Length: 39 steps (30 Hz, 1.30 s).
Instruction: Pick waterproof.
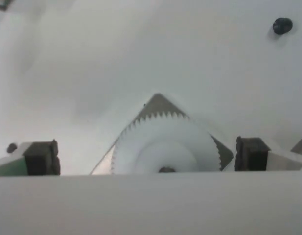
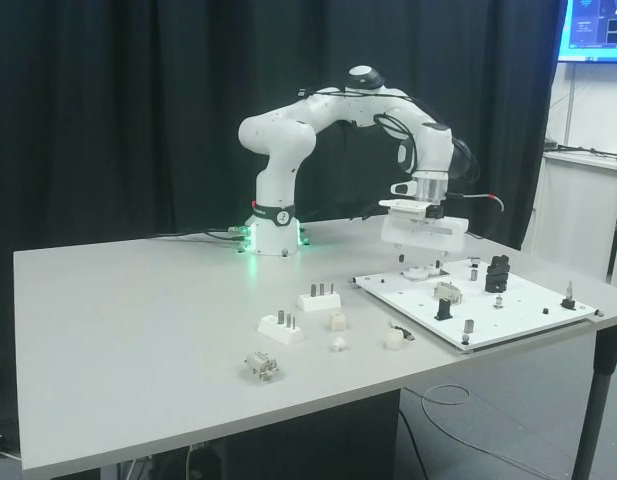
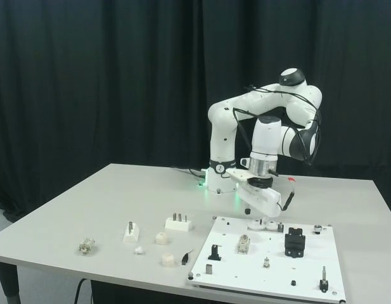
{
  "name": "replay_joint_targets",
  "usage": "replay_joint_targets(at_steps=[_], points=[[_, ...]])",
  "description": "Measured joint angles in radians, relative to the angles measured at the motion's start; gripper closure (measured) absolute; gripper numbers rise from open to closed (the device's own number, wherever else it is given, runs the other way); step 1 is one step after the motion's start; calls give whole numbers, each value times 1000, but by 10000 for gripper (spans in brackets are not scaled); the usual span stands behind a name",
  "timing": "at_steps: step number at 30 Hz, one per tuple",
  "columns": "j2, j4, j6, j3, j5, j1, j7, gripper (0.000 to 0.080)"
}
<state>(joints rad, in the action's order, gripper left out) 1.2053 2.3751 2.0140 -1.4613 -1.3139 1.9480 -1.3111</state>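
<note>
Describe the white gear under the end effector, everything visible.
The white gear looks like plastic: a flat toothed disc with fine teeth round its rim, a raised ring inside and a dark centre hole. It lies flat on the white board, near the board's arm-side edge, over a grey triangular patch. The end effector hangs open above it, fingers on either side, not touching it.

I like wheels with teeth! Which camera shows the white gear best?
The wrist view: the white gear fills the middle, its teeth plain, with the pincer open around it. In both room views it is only a small white shape on the white board under the arm.
</note>
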Motion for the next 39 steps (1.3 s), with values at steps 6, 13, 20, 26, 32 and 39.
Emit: replay_joint_targets(at_steps=[6, 13, 20, 26, 32, 39], points=[[0, -2, -1, -6, 5, 0, 0, 3], [0, -3, -2, -11, 7, 0, -1, 3], [0, -3, -2, -14, 11, 0, -13, 3], [0, -3, -2, -15, 19, -2, -13, 3], [0, -3, 0, -16, 37, -5, -13, 3], [0, -3, 5, -21, 62, -7, -12, 3]])
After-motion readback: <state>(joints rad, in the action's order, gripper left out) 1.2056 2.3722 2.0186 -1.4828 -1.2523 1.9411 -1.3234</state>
